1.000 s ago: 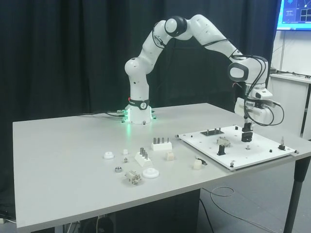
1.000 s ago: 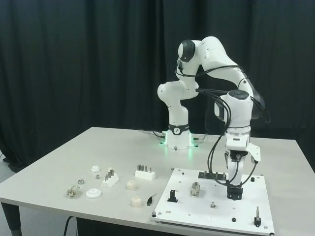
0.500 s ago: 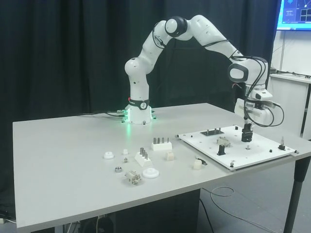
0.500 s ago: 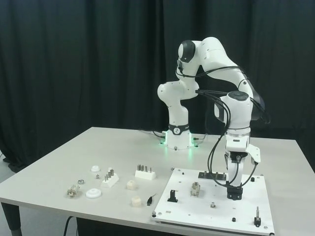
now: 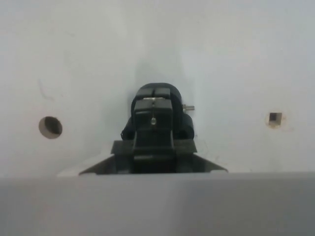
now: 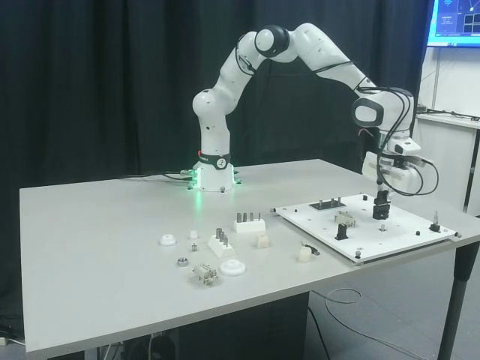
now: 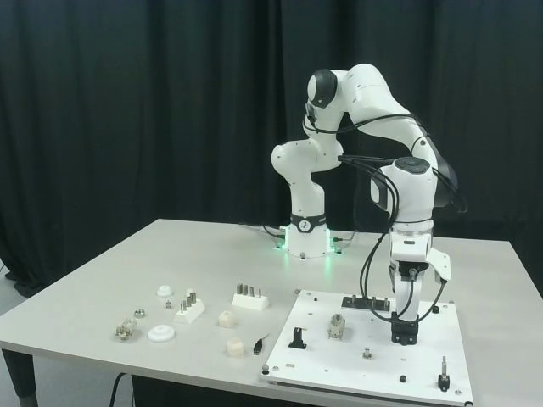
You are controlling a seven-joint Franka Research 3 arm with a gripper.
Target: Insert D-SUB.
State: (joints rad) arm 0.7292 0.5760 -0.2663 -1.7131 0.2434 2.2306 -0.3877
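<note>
My gripper (image 6: 381, 201) hangs over the right part of the white board (image 6: 405, 225), straight above a black fixture (image 6: 381, 214) mounted there. In the wrist view the fingers (image 5: 153, 118) form one black column with no gap, shut, and the fixture's round black body (image 5: 185, 124) shows just behind them. In the second room view the gripper (image 7: 405, 317) sits directly over the fixture (image 7: 404, 336). A small metal connector (image 6: 204, 274) lies far off on the grey table, left of the board. A metal socket part (image 6: 343, 220) stands upright on the board.
On the table lie a white gear (image 6: 234, 268), two white peg blocks (image 6: 248, 223) (image 6: 221, 244), small white cubes and a black plug (image 6: 311, 251). A thin post (image 6: 434, 223) stands near the board's right corner. The board has a round hole (image 5: 50, 127) and a square hole (image 5: 274, 117).
The gripper has risen a little above the black fixture. Nothing else on the board or table has moved.
</note>
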